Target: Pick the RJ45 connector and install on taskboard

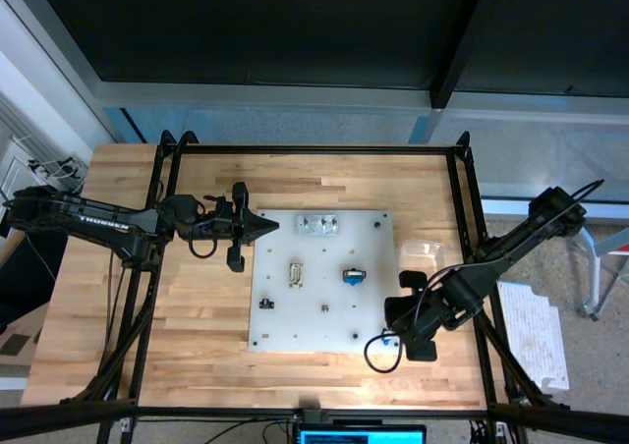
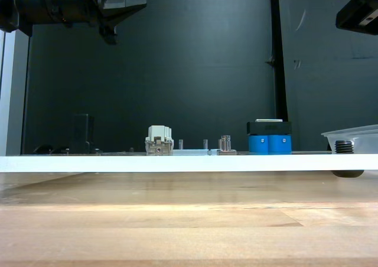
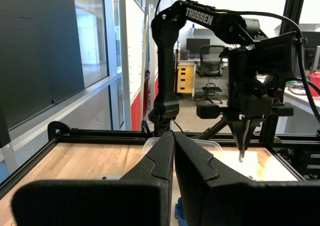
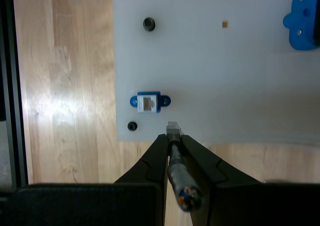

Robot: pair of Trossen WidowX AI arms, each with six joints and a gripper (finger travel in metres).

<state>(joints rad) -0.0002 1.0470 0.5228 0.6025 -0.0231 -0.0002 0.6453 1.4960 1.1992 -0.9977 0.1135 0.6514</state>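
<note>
At the taskboard's [image 1: 319,311] four-o'clock corner in the high view, the right end effector [image 1: 408,326] hangs where the plate meets the tabletop [image 1: 147,336]. The left end effector [image 1: 263,226] sits at the board's ten o'clock, probably parked to keep clear. The left arm [image 1: 88,223] reads TROSSEN.

In the low view the left end effector rides high above the board, well apart from every fitting.

The left wrist view shows its fingers pressed together on nothing, and TROSSEN on the right arm [image 3: 170,61].

In the right wrist view the fingers are clamped on a short cable stub [image 4: 179,181] with the RJ45 connector [image 4: 173,128] at its tip. It hangs just beside the blue jack [image 4: 147,102] — likely being lined up for insertion.
</note>
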